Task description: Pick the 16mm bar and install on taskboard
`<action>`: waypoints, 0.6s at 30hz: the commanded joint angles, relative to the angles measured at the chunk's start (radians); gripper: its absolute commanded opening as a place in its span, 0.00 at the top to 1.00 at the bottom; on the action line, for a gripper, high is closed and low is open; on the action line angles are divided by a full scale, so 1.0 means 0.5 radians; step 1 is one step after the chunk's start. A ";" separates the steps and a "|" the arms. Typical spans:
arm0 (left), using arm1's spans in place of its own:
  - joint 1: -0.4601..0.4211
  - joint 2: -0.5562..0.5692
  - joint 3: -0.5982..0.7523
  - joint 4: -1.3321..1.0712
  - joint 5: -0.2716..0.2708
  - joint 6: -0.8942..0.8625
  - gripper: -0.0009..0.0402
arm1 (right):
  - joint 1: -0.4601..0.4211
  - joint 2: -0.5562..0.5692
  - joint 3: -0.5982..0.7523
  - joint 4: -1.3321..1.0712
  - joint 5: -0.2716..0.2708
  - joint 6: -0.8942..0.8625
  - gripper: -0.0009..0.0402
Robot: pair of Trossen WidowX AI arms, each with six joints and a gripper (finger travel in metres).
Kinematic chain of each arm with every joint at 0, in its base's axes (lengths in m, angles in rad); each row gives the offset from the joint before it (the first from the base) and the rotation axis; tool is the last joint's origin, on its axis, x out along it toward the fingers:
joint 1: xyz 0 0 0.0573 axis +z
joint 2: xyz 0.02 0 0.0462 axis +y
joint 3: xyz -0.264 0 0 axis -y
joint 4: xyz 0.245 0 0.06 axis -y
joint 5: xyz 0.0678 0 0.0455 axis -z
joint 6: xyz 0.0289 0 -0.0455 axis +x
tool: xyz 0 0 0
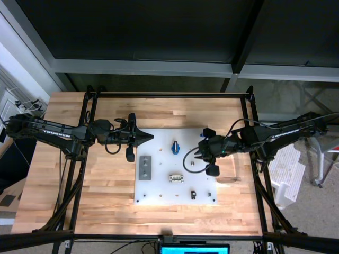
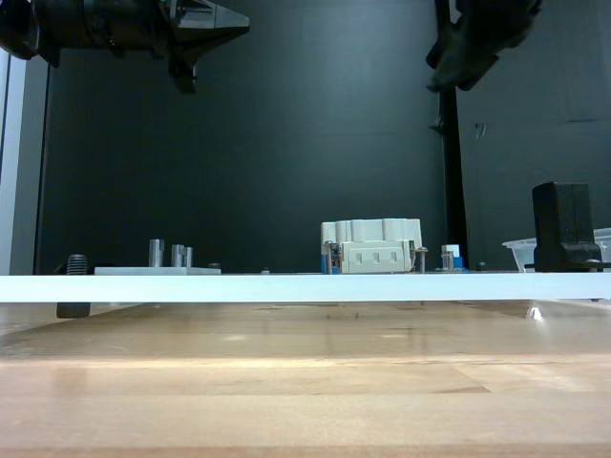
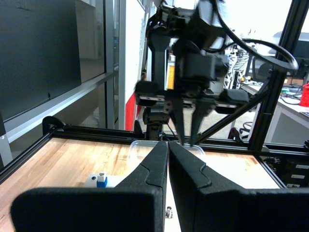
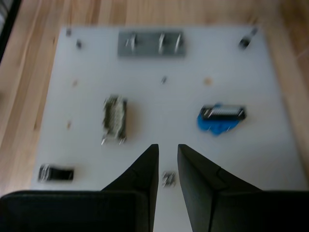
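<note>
No bar is in either gripper. A grey holder [image 1: 144, 168] [image 4: 151, 48] on the left part of the white taskboard [image 1: 175, 159] carries three upright metal pins [image 2: 156, 252]; I cannot tell which one is the 16mm bar. My left gripper [image 1: 152, 136] [image 3: 167, 145] hovers high over the board's far left corner, shut and empty. Above the board's right part, my right gripper [image 1: 197, 154] [image 4: 167, 147] points down at the board, its fingers a narrow gap apart with nothing between them.
On the board sit a blue connector [image 1: 175, 147] [image 4: 219, 118], a white multi-pin connector [image 1: 176, 178] [image 2: 372, 243] and a black block [image 1: 194, 194] [image 2: 563, 224]. A clear tray [image 1: 229, 172] lies just off the board's right edge.
</note>
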 commanded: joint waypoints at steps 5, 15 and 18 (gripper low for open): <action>0.002 0.001 0.000 -0.004 0.000 0.001 0.98 | -0.122 -0.154 -0.157 0.374 -0.002 -0.131 0.91; 0.002 0.001 0.000 -0.005 0.001 0.001 0.98 | -0.215 -0.318 -0.376 0.808 -0.018 -0.227 0.92; 0.002 0.001 0.000 -0.005 0.000 0.001 0.98 | -0.253 -0.360 -0.453 0.988 -0.019 -0.241 0.92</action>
